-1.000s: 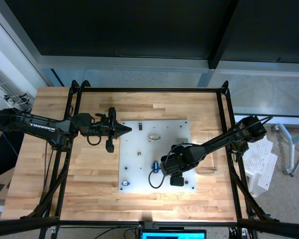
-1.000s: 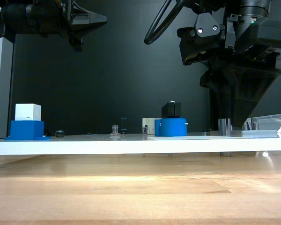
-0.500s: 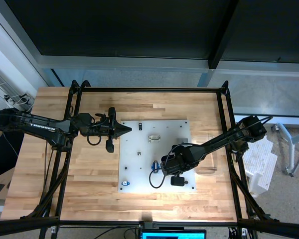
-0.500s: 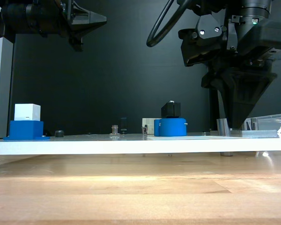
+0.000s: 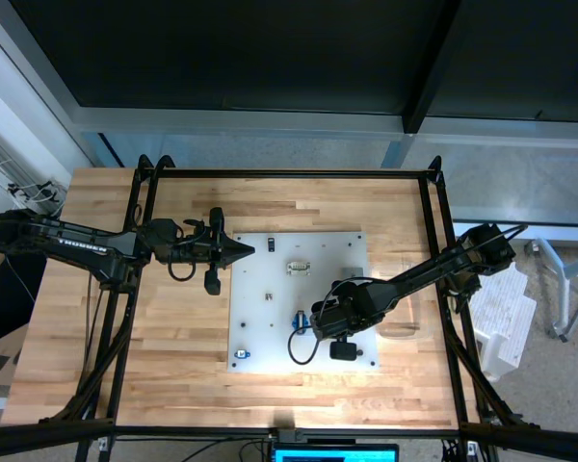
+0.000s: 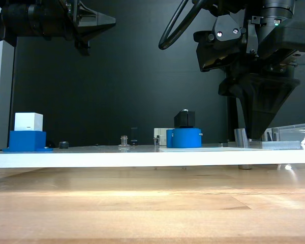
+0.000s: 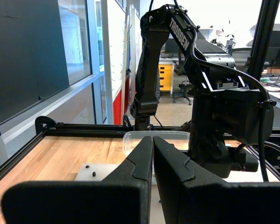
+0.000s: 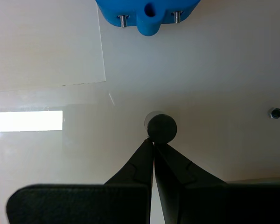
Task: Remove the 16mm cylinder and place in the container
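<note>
R claw point(image 8: 153, 140) shut tight, empty, pointing down at white board point(image 5: 270, 327). Tips sit right at the edge of the 16mm cylinder point(image 8: 161, 128), which stands upright on the board. Container point(image 6: 295, 133) is on the table point(image 5: 173, 327) just right of the board. L claw point(image 7: 153, 144) shut, empty, high over the board's left edge.

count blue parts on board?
2: blue square block under white cube, white board's near left corner; blue round fitting mid board, by right hand. Left hand raised at far left edge.
</note>
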Robot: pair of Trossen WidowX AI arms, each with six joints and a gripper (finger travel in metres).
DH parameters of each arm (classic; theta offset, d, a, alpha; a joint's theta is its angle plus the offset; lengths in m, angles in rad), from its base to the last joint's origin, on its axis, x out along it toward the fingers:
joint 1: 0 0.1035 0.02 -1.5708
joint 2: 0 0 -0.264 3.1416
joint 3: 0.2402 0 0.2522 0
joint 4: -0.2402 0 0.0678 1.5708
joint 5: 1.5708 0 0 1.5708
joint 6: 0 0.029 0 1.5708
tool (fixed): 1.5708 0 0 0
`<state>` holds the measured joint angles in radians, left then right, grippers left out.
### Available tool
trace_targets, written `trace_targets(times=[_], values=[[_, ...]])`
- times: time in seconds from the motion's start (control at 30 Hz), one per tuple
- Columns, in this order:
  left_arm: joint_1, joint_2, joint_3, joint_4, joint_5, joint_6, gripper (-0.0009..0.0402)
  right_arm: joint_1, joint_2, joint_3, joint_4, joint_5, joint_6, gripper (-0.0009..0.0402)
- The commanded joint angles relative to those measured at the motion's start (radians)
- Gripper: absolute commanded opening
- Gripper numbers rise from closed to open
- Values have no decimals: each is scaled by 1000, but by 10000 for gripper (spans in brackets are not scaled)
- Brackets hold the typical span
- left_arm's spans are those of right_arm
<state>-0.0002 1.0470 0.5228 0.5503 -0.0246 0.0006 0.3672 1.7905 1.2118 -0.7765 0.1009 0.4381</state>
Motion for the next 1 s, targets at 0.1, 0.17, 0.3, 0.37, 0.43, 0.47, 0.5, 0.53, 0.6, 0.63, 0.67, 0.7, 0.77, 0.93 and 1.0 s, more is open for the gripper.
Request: trace_targets(times=[0.1,0.17,0.3,0.37,0.43,0.47,0.5,0.53,0.6,0.63,0.67,0.7,0.77,0.93,1.0], values=[[0,0,0,0,0,0,0,0,1,1,1,2,0,0],[0,0,0,0,0,0,0,0,1,1,1,2,0,0],[0,0,0,0,0,0,0,0,1,1,1,2,0,0],[0,0,0,0,0,0,0,0,1,1,1,2,0,0],[0,0,0,0,0,0,0,0,1,2,1,2,0,0],[0,0,0,0,0,0,0,0,1,1,1,2,0,0],[0,0,0,0,0,0,0,0,1,2,1,1,0,0],[0,0,0,0,0,0,0,0,1,2,0,-2,0,0],[0,0,0,0,0,0,0,0,-3,2,-2,-24,0,0],[0,0,0,0,0,0,0,0,-5,5,-5,-25,1,0],[0,0,0,0,0,0,0,0,-6,7,-11,-25,0,0],[0,0,0,0,0,0,0,0,-9,11,-21,-25,0,1],[0,0,0,0,0,0,0,0,-13,21,-46,-25,0,10],[0,0,0,0,0,0,0,0,-18,51,-74,-22,14,72],[0,0,0,0,0,0,0,0,-16,58,-73,-13,28,102]])
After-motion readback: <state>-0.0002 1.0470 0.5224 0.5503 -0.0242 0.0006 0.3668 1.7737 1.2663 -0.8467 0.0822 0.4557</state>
